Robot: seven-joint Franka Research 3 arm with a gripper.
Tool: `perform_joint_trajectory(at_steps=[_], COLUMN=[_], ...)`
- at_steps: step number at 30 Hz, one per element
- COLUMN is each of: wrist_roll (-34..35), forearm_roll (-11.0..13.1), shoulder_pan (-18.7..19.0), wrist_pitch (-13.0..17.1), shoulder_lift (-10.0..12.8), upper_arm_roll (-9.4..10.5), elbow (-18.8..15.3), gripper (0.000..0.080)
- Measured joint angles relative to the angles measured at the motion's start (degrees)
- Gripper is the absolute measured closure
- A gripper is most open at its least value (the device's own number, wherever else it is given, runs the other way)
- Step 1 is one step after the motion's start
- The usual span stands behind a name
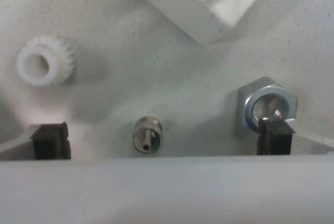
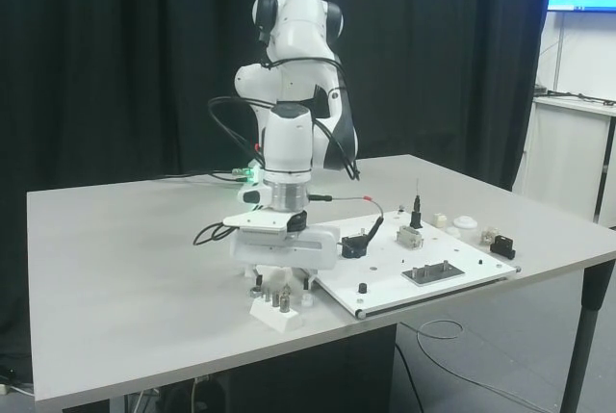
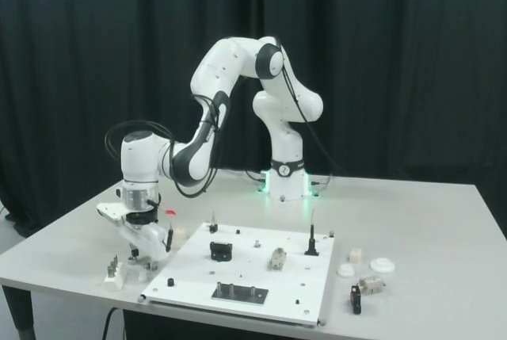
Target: Pick BNC.
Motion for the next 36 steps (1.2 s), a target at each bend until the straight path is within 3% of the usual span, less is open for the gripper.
perform_joint_trajectory(at_steps=[21, 22, 27, 28, 35, 36], wrist_roll=[-0.7, -0.7, -0.7, -0.7, -0.7, -0.7], forearm_roll=[-2.0, -2.0, -2.0, -2.0, -2.0, -2.0], shoulder_pan=[0.4, 0.5, 0.5, 0.5, 0.7, 0.7], wrist_pitch=[0.7, 0.7, 0.7, 0.7, 0.6, 0.6], shoulder_lift=[1.0, 1.0, 1.0, 1.0, 1.2, 1.2], upper_arm_roll=[-0.03, -0.04, -0.05, -0.05, -0.05, -0.05], elbow=[0.8, 0.8, 0.8, 0.8, 0.8, 0.8], gripper=[0.0003, 0.0116, 0.0116, 0.0282, 0.0282, 0.0438])
